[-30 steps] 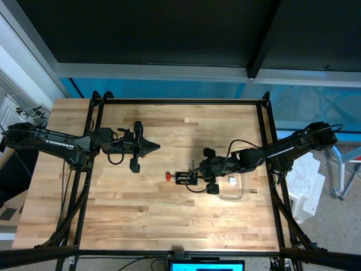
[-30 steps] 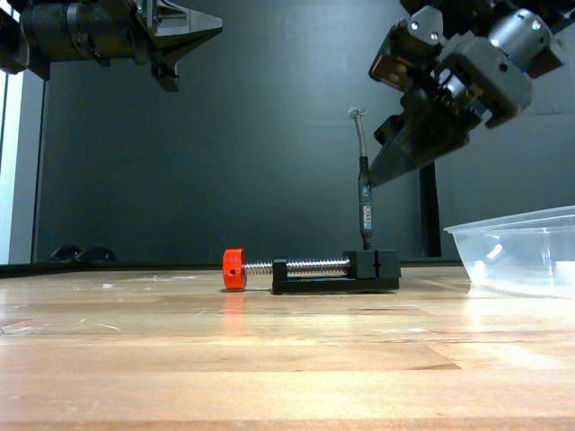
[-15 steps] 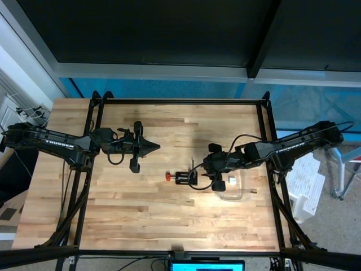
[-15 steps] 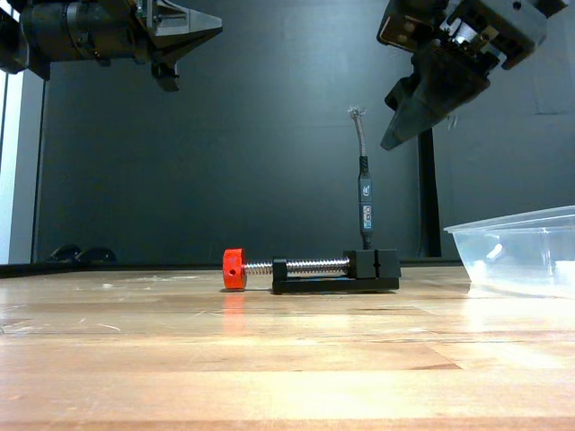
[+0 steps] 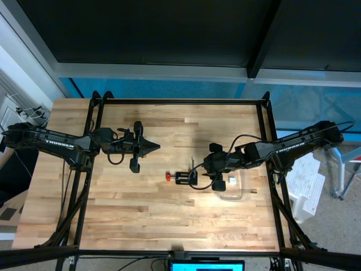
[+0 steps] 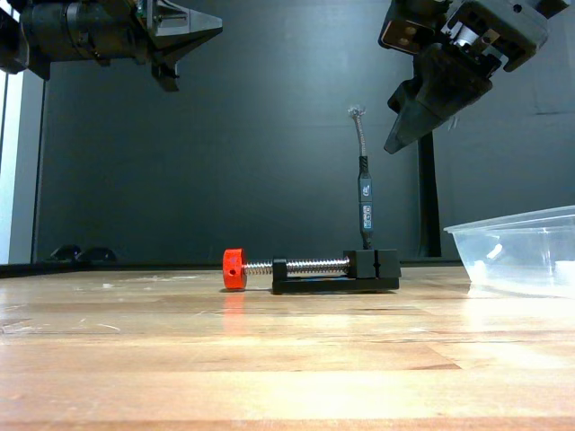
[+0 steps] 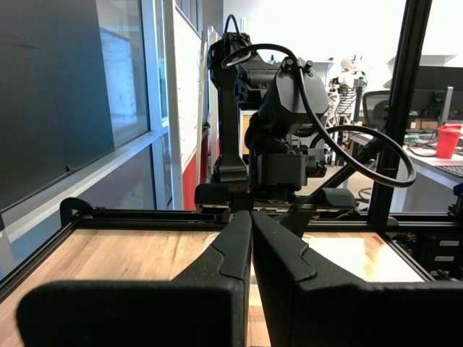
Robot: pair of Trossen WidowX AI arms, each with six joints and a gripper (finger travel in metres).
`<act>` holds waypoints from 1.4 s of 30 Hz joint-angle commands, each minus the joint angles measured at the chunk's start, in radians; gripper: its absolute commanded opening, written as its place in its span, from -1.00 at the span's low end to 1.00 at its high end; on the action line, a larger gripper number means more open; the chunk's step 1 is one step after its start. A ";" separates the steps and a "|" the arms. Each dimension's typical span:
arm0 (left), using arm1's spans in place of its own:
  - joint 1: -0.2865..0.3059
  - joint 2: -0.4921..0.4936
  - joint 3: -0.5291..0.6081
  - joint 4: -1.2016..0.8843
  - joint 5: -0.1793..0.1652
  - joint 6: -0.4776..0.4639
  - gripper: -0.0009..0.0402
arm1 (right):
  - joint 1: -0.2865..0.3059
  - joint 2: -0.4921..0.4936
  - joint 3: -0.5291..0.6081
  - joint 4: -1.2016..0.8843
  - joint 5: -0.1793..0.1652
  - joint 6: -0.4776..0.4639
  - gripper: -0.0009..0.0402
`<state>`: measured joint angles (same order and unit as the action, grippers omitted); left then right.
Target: Pick the usb-c connector and install on the hub
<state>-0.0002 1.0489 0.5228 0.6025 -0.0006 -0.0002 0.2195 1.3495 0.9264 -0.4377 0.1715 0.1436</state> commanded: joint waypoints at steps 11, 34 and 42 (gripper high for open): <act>0.000 0.000 0.000 0.000 0.000 0.000 -0.96 | -0.018 -0.095 -0.024 0.075 0.020 -0.023 -0.36; 0.000 0.000 0.000 0.000 0.000 0.000 -0.96 | -0.267 -0.388 -0.269 0.674 -0.176 -0.126 -0.96; 0.000 0.000 0.000 0.000 0.000 0.000 -0.96 | -0.267 -0.422 -0.338 0.765 -0.199 -0.106 -0.96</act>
<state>-0.0002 1.0489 0.5224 0.6022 -0.0006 -0.0002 -0.0483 0.9340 0.5949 0.3237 -0.0288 0.0334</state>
